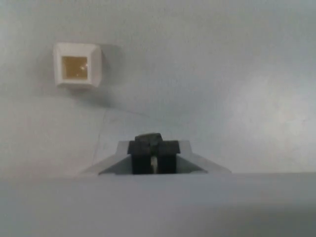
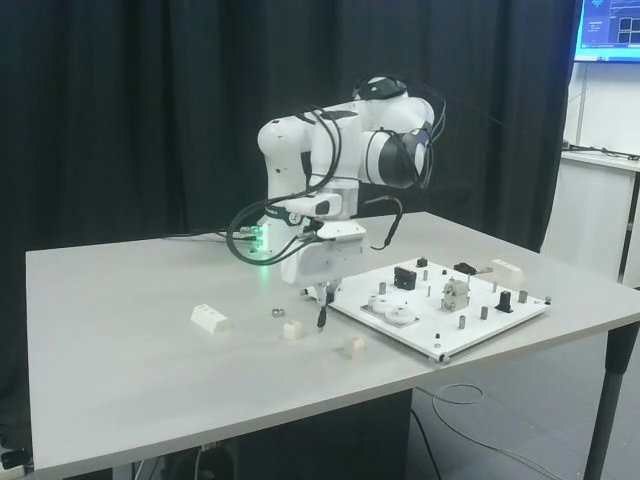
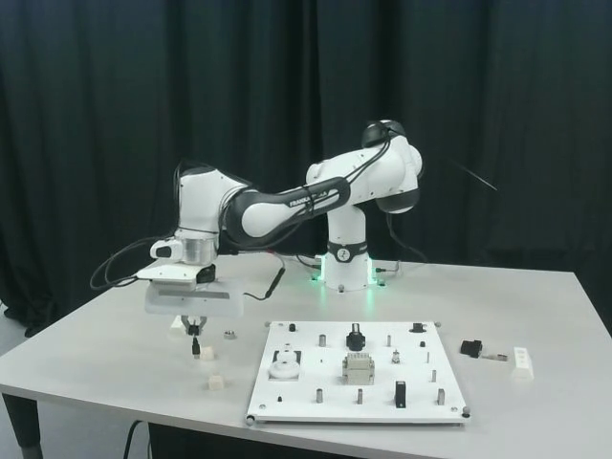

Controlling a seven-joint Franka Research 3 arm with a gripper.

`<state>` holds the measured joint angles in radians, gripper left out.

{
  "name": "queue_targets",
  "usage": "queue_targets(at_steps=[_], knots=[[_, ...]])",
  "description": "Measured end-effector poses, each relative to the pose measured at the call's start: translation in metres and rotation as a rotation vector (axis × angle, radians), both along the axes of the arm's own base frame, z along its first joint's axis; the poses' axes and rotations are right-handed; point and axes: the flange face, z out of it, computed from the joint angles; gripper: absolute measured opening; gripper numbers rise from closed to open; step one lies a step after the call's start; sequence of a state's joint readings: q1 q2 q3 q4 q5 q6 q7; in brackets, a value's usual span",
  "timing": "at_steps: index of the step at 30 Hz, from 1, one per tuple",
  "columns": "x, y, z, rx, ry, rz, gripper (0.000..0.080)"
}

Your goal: Place USB.

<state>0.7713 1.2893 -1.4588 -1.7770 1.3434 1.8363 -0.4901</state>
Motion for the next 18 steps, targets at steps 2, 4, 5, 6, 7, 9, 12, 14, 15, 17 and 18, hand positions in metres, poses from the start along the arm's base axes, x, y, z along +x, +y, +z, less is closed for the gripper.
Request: queue_targets(at_steps=[2, 4, 5, 6, 7, 9, 12, 14, 15, 17, 18], knots=[[-0.0008, -0.0019, -0.0026, 0.003, 0.002, 0.002, 0.0025], [-0.0016, -0.0037, -0.0046, 0.006, 0.004, 0.001, 0.0025], [-0.0019, -0.0045, -0.0055, 0.007, 0.004, 0.0, 0.0025], [-0.0022, -0.0052, -0.0063, 0.008, 0.005, -0.001, 0.0025], [-0.0025, -0.0059, -0.007, 0.009, 0.006, -0.002, 0.0025], [-0.0029, -0.007, -0.008, 0.01, 0.007, -0.004, 0.0025], [-0.0034, -0.0082, -0.0088, 0.01, 0.008, -0.006, 0.0572], [-0.0036, -0.0086, -0.0092, 0.011, 0.009, -0.007, 0.0572], [-0.0037, -0.0088, -0.0093, 0.011, 0.009, -0.007, 0.0572], [-0.0038, -0.009, -0.0094, 0.011, 0.009, -0.008, 0.0572], [-0.0038, -0.009, -0.0094, 0.011, 0.009, -0.008, 0.0572]])
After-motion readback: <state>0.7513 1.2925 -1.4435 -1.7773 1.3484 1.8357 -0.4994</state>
